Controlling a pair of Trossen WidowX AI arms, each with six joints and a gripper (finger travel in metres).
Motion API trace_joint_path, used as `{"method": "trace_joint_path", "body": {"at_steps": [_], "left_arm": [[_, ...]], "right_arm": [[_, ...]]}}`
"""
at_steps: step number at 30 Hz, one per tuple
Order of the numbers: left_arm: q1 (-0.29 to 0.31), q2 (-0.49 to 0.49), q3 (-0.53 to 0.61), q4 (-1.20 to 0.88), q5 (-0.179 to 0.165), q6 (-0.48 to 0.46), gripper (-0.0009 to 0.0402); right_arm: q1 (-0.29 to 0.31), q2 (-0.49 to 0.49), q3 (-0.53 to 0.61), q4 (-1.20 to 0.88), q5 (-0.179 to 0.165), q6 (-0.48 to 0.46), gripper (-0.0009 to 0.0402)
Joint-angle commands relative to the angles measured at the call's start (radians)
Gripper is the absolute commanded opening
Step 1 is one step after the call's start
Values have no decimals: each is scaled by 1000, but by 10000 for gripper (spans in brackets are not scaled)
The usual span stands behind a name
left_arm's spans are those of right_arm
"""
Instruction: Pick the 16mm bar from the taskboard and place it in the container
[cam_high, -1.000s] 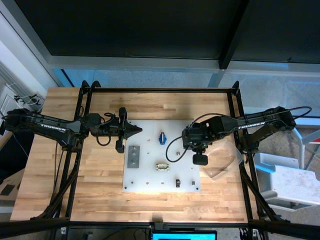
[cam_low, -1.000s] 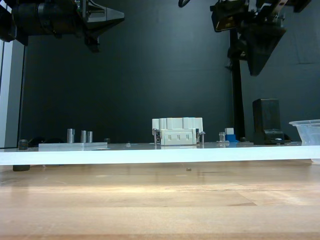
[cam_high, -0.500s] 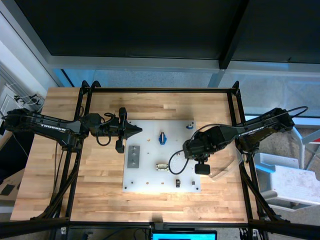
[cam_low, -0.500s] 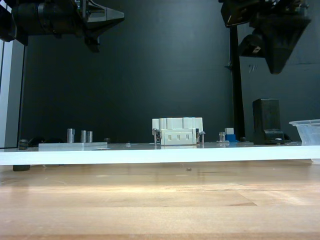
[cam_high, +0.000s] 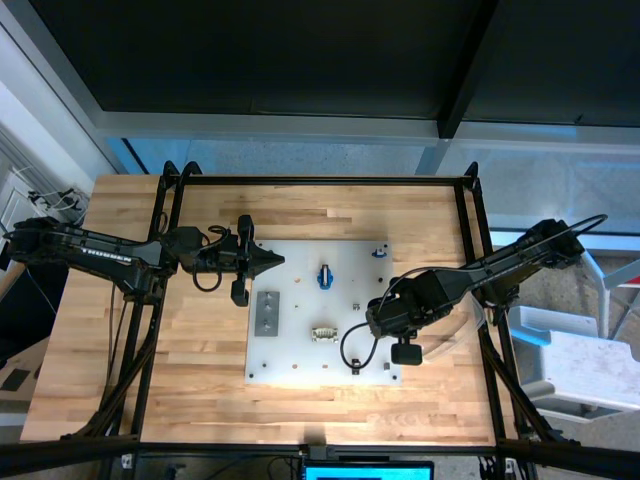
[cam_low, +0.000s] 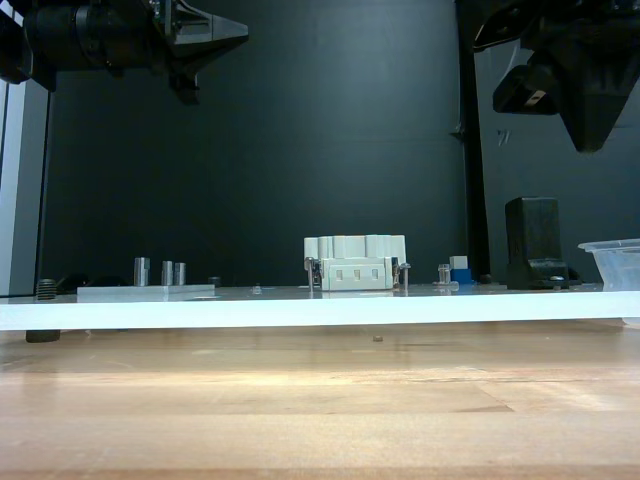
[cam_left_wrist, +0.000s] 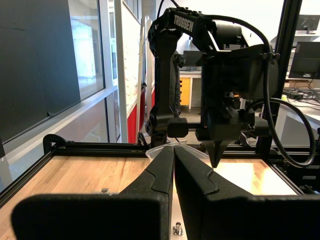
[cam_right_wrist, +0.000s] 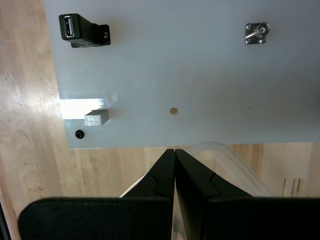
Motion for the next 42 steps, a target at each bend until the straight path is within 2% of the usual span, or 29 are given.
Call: {"method": "trace_joint_path", "body": {"at_steps": [1, 4, 25, 31, 42], "left_arm": [[0, 0, 0, 0, 0, 0, 0], [0, 0, 0, 0, 0, 0, 0], [0, 0, 0, 0, 0, 0, 0], [0, 0, 0, 0, 0, 0, 0], [0, 0, 0, 0, 0, 0, 0]], "right_arm": [[14, 0, 0, 5, 3, 19, 0], [29, 9, 0, 10, 23, 40, 0], [116, 79, 0, 76, 22, 91, 6], [134, 101, 0, 105, 22, 92, 42], [162, 142, 30, 107, 22, 92, 146]]}}
